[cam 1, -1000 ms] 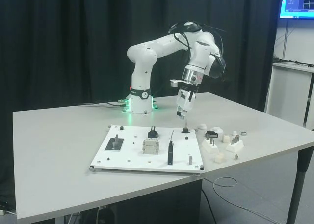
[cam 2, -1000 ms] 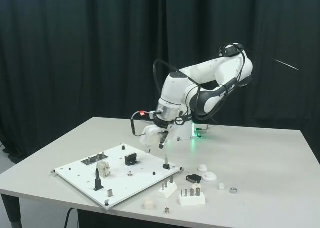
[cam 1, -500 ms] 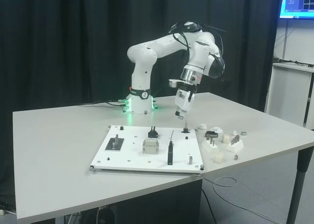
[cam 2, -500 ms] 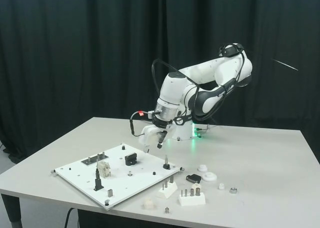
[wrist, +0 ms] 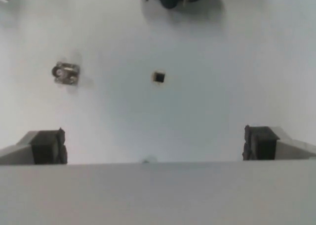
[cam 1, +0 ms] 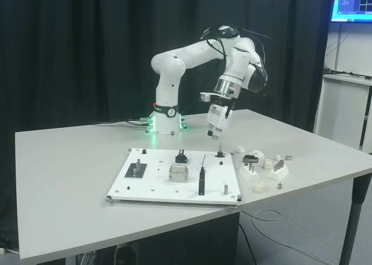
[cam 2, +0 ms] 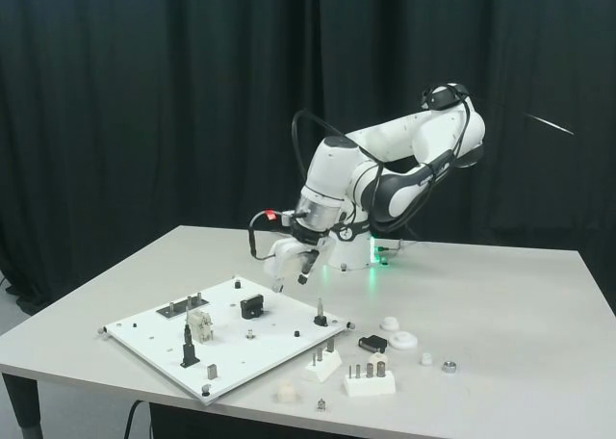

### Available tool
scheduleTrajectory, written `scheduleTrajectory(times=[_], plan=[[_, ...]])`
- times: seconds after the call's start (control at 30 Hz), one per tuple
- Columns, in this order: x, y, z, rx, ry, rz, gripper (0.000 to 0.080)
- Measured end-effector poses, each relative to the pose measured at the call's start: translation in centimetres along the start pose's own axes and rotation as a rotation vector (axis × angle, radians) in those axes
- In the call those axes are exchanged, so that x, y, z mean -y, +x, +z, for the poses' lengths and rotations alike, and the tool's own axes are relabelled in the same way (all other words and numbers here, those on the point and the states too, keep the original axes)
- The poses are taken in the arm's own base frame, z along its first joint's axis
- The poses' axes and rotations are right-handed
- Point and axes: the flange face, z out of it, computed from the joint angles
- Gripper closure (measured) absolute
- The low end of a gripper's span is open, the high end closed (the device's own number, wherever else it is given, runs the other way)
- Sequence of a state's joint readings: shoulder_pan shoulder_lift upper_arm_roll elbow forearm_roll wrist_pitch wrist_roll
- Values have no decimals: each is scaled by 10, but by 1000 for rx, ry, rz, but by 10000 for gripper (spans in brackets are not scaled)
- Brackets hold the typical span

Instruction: Pick round peg 4.

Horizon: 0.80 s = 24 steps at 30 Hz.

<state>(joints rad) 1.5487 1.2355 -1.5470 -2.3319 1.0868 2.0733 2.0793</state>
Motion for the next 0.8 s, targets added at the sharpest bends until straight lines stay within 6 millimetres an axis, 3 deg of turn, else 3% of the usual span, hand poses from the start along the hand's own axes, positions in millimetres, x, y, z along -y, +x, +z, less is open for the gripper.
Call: scheduleTrajectory(times=[0.37, 0.8], plan=[[-2, -18, -12, 28, 10, -24, 3], [-14, -53, -29, 56, -11, -108, 3]])
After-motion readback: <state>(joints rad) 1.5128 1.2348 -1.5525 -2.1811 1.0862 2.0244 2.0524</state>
